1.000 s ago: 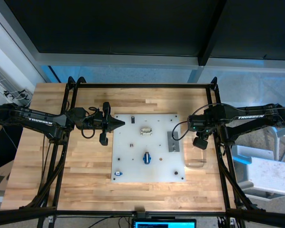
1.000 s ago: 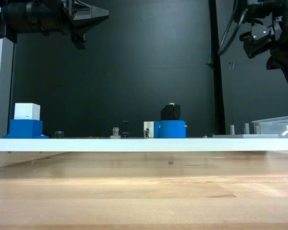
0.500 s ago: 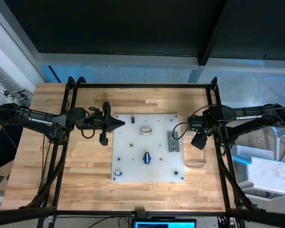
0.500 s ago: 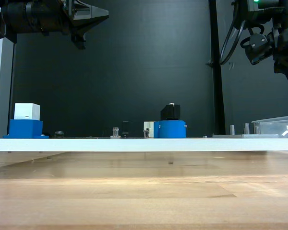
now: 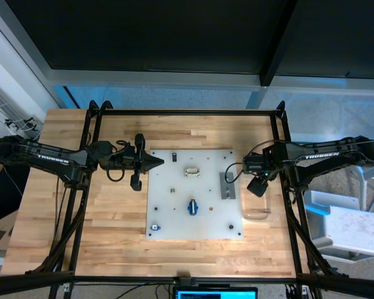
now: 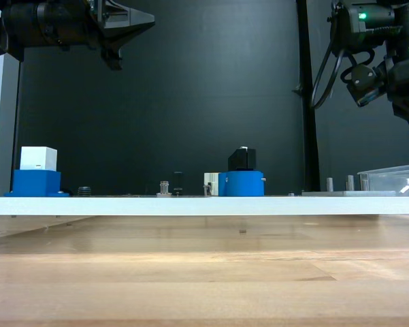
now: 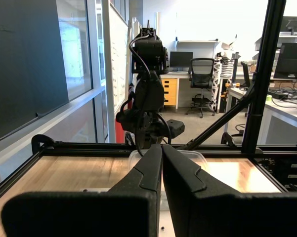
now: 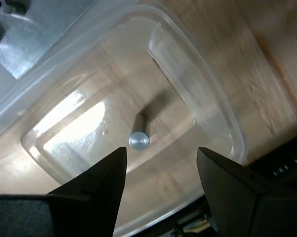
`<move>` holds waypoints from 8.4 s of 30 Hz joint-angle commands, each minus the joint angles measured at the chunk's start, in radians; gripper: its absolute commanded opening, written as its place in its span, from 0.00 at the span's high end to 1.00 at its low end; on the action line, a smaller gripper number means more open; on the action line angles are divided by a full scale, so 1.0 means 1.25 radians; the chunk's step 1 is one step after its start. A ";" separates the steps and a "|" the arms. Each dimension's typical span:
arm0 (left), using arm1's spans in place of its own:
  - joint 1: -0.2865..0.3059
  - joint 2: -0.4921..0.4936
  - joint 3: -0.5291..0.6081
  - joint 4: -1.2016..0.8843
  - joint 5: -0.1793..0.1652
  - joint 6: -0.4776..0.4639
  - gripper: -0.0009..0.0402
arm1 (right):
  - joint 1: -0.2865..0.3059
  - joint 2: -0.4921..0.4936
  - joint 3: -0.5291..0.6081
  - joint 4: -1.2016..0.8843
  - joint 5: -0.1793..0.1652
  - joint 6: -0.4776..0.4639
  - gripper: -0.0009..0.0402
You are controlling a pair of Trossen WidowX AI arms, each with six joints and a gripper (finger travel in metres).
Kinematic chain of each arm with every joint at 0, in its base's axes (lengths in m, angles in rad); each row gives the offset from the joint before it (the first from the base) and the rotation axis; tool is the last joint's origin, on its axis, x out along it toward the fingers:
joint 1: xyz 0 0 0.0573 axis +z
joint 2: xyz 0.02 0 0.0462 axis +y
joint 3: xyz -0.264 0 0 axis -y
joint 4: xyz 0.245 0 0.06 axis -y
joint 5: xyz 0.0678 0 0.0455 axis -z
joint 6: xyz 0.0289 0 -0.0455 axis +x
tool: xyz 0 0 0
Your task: Pick the 16mm cylinder and place it in the taskboard
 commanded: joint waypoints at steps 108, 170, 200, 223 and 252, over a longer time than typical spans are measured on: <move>0.000 0.000 0.000 0.000 0.000 0.000 0.98 | 0.057 0.043 -0.125 0.171 -0.029 0.043 0.90; 0.000 0.000 0.000 0.000 0.000 0.000 0.98 | 0.115 0.034 0.138 -0.045 0.001 -0.173 0.90; 0.000 0.000 0.000 0.000 0.000 0.000 0.98 | 0.156 0.305 0.321 0.042 0.004 -0.220 0.90; 0.000 0.000 0.000 0.000 0.000 0.000 0.98 | 0.204 0.468 0.461 0.061 0.021 -0.217 0.90; 0.000 0.000 0.000 0.000 0.000 0.000 0.98 | 0.219 0.560 0.518 0.117 0.013 -0.213 0.90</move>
